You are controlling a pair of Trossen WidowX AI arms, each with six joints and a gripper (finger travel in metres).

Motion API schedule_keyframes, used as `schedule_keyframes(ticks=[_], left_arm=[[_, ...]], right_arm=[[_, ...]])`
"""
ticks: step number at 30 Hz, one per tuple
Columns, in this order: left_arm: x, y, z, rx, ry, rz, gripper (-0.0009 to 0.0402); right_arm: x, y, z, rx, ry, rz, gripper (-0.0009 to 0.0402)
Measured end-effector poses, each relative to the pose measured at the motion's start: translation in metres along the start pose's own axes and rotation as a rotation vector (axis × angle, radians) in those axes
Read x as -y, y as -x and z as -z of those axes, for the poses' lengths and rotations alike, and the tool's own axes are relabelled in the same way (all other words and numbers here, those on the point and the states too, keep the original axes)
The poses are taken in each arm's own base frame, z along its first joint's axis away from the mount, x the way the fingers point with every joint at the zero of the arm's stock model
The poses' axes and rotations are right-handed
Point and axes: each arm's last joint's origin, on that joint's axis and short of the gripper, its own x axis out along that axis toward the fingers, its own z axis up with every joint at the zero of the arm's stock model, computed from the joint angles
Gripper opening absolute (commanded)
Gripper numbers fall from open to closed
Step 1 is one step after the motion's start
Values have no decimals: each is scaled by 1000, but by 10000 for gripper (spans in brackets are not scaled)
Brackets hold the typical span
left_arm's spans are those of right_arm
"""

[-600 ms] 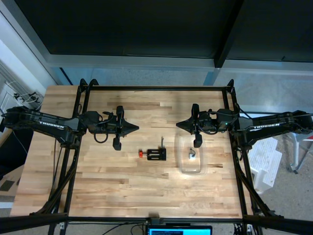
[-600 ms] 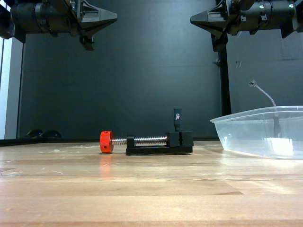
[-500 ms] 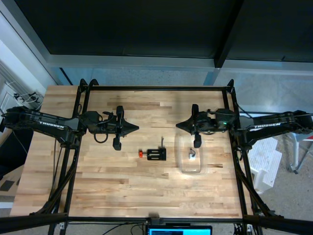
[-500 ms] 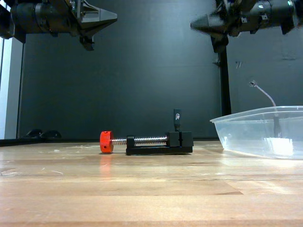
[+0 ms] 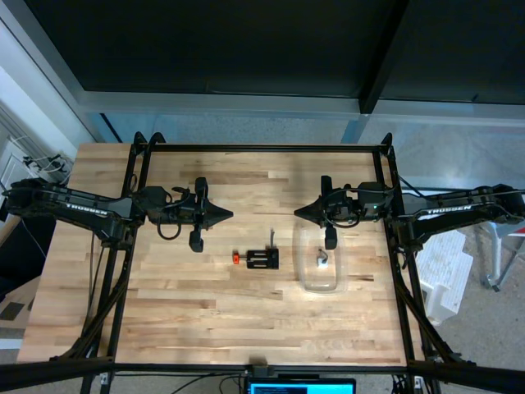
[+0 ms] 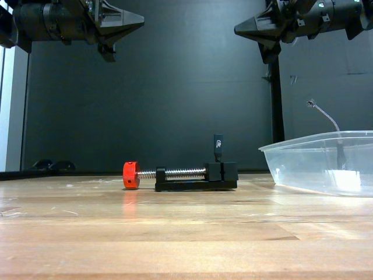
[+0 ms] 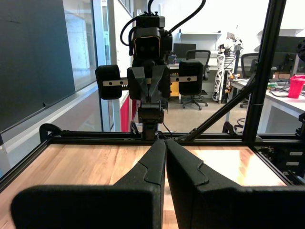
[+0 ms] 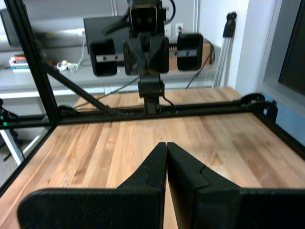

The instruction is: Pick the USB-C connector and install on taskboard

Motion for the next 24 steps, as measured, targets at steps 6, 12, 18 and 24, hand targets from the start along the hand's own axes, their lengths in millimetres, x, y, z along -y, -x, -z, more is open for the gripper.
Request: schedule_keyframes(ticks=[6, 12, 18, 24], left_arm=[[0, 0, 0, 0, 0, 0, 0], [0, 0, 0, 0, 0, 0, 0], [0, 0, 0, 0, 0, 0, 0], [0, 0, 0, 0, 0, 0, 0]], right_arm=[[-5, 1, 3, -133, -6, -6, 0], [-10, 6, 4, -310, 14, 25, 0], [-16, 17, -7, -471, 27, 16, 0], [-22, 28, -18, -694, 17, 32, 0]])
